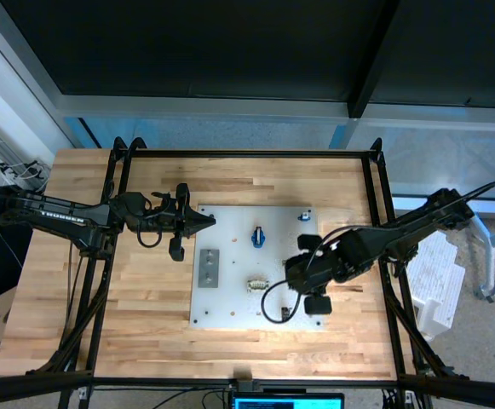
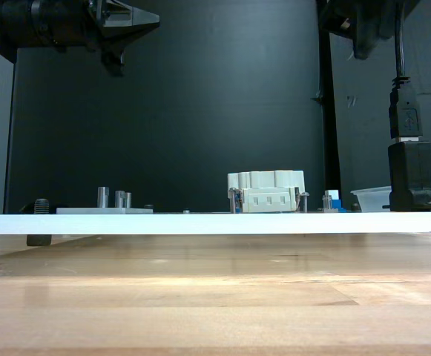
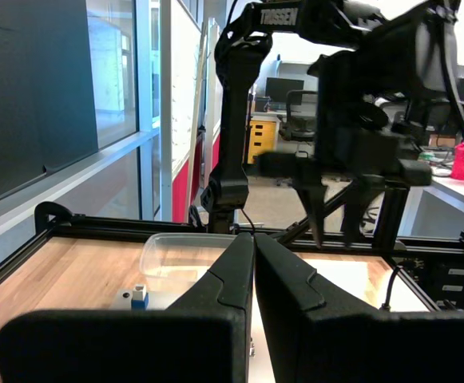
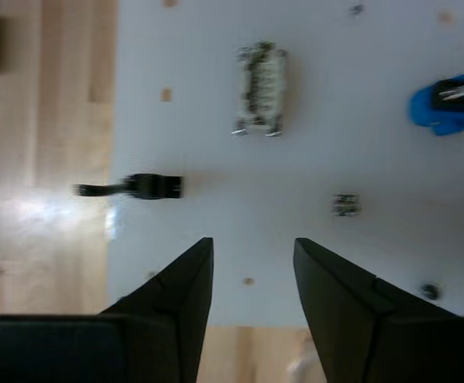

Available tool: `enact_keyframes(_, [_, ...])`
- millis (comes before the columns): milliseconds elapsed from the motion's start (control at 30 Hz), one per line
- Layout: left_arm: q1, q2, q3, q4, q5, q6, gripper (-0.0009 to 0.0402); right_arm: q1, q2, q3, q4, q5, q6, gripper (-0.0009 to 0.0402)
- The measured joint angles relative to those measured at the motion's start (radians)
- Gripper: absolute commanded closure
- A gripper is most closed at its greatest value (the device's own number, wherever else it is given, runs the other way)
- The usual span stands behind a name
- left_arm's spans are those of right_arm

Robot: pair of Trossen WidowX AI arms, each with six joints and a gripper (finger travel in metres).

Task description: Pick the USB connector and install on taskboard

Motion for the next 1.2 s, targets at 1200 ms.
enact_keyframes(1200, [0.000, 0.000, 0.000, 0.000, 0.000, 0.000, 0.0393, -0.410, -0.486, -0.546, 0.878, -0.126, -0.309, 0.0393])
